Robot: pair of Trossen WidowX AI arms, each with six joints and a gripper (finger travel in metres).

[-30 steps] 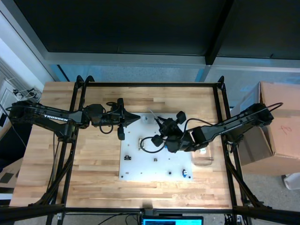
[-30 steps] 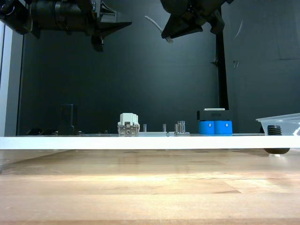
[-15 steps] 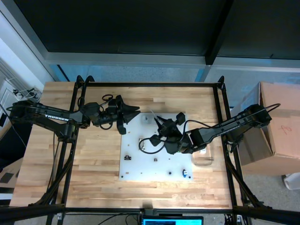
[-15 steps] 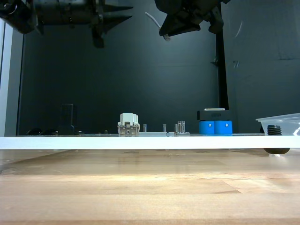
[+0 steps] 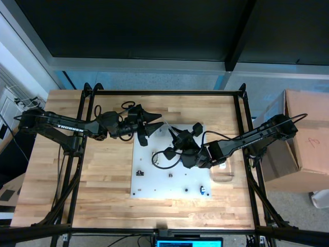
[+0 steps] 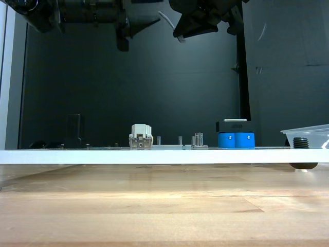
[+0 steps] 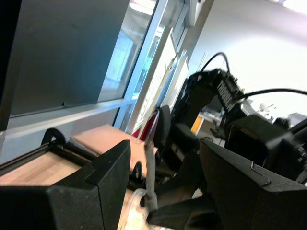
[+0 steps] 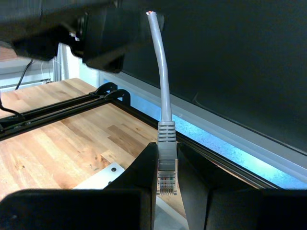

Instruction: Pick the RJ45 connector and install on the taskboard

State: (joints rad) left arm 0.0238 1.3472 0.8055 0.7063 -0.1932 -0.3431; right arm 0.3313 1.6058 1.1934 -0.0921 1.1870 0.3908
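While hovering mid-frame above the taskboard (image 5: 154, 180), pinching the RJ45 connector (image 8: 167, 179) in the right gripper (image 5: 172, 129), clear of any seat; holding the left gripper (image 5: 154, 121) just left of it, fingers spread wide.

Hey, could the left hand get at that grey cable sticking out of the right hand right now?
Probably yes. The left hand is open and pointed at the grey cable, which stands free beyond the right hand, itself shut on the RJ45 connector. Nothing shows between them.
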